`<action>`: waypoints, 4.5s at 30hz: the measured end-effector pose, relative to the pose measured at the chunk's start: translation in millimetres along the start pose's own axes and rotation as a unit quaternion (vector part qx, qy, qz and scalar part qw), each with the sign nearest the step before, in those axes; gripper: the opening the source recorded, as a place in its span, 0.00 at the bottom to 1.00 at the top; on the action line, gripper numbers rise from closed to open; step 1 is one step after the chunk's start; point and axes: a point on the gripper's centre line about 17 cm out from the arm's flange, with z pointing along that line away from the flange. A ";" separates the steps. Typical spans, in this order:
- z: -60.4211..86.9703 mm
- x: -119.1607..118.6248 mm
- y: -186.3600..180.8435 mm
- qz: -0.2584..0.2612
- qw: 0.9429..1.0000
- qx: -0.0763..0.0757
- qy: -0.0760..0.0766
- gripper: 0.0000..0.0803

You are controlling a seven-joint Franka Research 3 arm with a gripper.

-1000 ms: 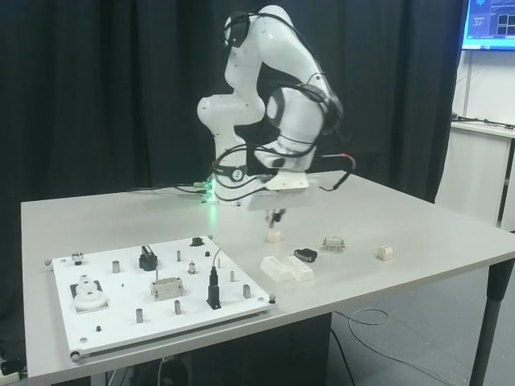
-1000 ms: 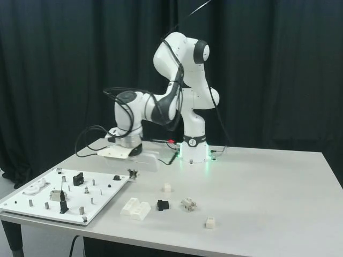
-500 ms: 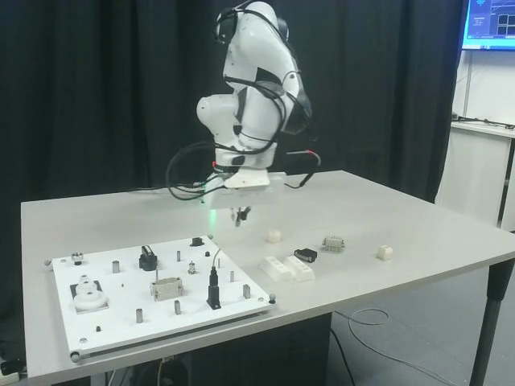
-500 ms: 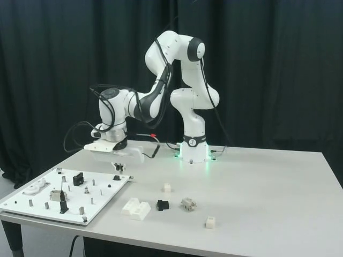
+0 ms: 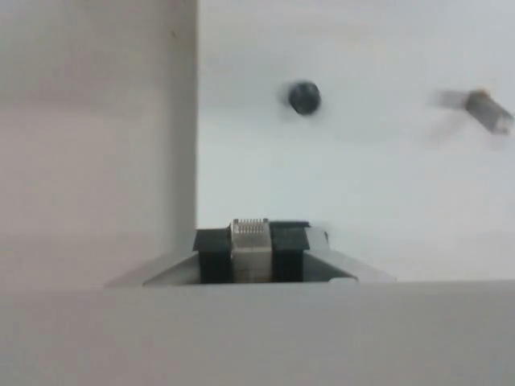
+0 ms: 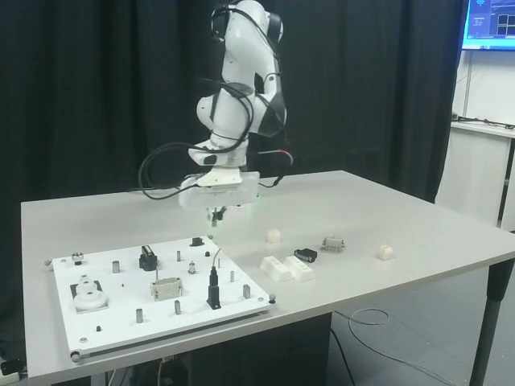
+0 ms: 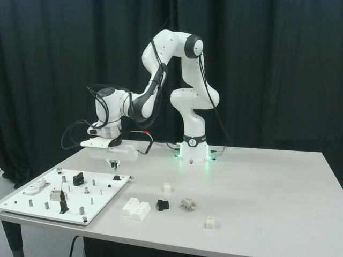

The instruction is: Insert Ethernet.

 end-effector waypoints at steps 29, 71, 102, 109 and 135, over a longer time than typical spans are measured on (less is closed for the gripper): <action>37.7 -41.0 19.7 -0.061 0.995 -0.026 0.074 0.12; 54.1 -47.0 10.1 -0.073 0.993 -0.032 0.084 0.12; 56.4 -41.5 12.1 -0.075 0.992 -0.041 0.090 0.12; 57.0 -43.0 13.8 -0.073 0.992 -0.041 0.089 0.12; 57.0 -34.6 16.1 -0.063 0.992 -0.041 0.099 0.12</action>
